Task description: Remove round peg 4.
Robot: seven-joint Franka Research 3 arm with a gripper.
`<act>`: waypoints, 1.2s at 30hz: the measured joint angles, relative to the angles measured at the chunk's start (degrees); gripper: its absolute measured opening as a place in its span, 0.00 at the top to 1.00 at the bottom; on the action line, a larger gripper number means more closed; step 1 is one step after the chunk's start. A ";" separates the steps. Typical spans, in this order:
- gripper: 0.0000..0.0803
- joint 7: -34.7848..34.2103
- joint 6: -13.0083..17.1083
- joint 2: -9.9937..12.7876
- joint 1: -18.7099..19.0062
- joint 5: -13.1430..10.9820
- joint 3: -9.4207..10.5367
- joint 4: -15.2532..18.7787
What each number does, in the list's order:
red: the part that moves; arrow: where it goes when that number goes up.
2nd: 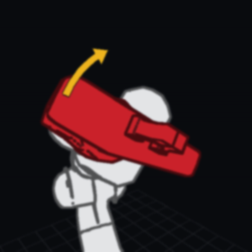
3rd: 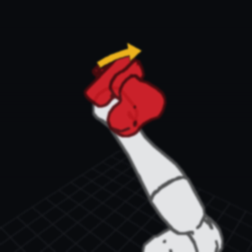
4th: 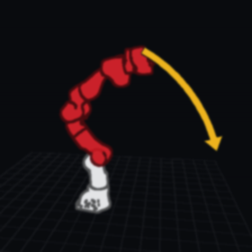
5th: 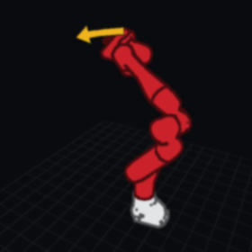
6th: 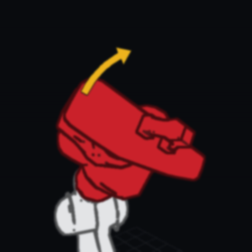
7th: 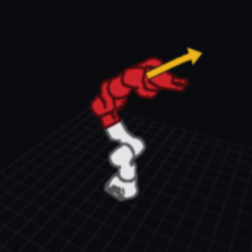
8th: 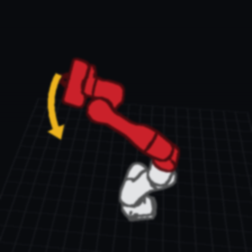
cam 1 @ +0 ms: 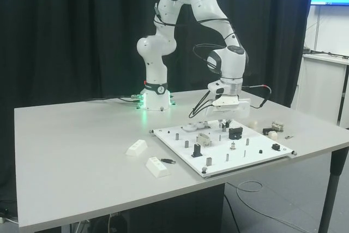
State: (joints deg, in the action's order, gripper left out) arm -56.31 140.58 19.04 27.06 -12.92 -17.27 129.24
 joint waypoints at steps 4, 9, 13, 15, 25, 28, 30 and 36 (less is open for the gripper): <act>0.82 0.00 0.02 0.00 -0.09 -0.50 0.00 0.02; 0.82 0.11 0.05 0.00 -0.11 -0.56 0.00 0.03; 0.82 0.60 0.08 -0.01 -0.11 -0.54 0.00 0.03; 0.82 0.94 0.08 -0.04 -0.11 -0.49 0.00 0.03; 0.83 1.06 -0.25 -0.40 -0.11 -0.27 -0.08 0.03; 0.83 1.06 -0.57 -0.70 -0.11 -0.26 -0.15 0.03; 0.83 1.06 -0.78 -0.90 -0.11 -0.26 -0.20 0.03; 0.83 1.06 -1.64 -1.66 -0.11 -0.09 -0.37 -0.02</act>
State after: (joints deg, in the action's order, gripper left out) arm -55.25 138.94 17.38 26.95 -13.02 -17.64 129.22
